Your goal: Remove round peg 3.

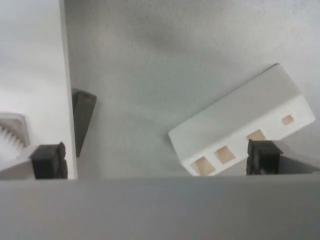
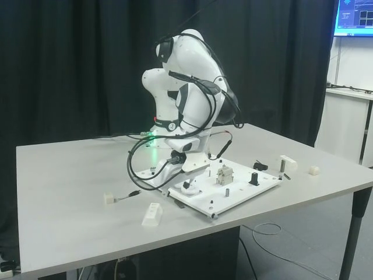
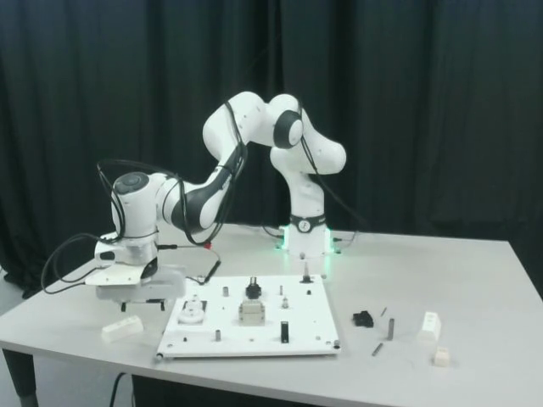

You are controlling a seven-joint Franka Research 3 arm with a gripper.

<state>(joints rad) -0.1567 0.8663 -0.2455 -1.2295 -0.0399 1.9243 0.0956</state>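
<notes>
While the gripper [image 1: 155, 159] is held wide open and empty over bare table [image 1: 150, 75] beside the white board [image 3: 254, 326], 1 white block [image 1: 240, 125] (4 square holes counted) is seen below. Round peg 3 cannot be singled out among the board's pegs.

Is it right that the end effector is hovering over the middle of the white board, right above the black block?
Not quite. The end effector hangs past the edge of the white board, over the grey table, above a small white block with square holes. The second room view shows this, and the wrist view shows that block below.
</notes>
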